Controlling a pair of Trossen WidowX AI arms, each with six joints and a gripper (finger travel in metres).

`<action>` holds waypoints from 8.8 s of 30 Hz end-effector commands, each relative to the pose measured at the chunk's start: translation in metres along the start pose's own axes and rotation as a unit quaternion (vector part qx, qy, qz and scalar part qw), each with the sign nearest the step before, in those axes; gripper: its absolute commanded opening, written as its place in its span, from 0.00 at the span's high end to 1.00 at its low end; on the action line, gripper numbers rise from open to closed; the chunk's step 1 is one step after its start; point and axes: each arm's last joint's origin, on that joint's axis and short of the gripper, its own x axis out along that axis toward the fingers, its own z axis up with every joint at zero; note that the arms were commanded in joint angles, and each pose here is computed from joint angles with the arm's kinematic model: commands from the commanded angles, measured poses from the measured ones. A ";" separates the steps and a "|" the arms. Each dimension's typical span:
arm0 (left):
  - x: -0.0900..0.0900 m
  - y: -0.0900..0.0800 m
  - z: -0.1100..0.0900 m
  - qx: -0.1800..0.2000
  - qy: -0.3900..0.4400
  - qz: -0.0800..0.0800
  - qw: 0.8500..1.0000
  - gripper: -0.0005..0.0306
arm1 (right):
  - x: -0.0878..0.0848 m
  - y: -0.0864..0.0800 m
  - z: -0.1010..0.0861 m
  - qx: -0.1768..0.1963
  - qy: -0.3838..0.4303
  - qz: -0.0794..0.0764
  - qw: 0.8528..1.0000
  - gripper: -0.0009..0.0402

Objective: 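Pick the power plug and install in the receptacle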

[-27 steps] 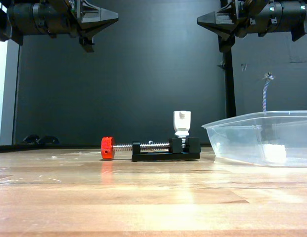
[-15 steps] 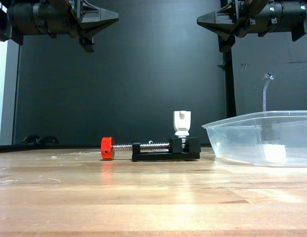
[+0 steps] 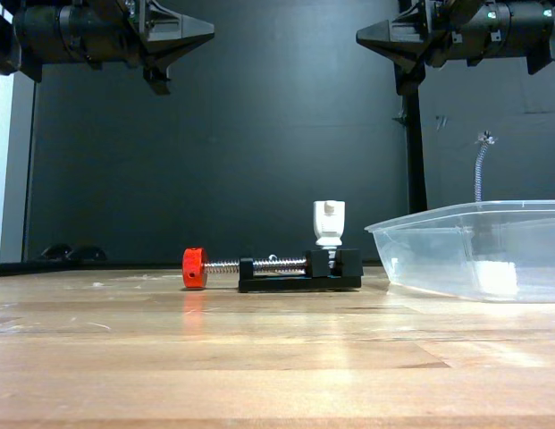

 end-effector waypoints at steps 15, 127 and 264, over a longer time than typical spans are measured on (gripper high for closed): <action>0.000 0.000 0.000 0.000 0.000 0.000 1.000 0.98 | -0.032 0.012 0.049 -0.020 0.251 0.010 0.968 0.98; 0.000 0.000 0.000 0.000 0.000 0.000 1.000 0.98 | -0.003 0.064 -0.101 -0.052 0.494 0.029 0.868 0.51; 0.000 0.000 0.000 0.000 0.000 0.000 1.000 0.98 | 0.055 0.070 -0.015 -0.069 0.456 -0.025 0.887 0.98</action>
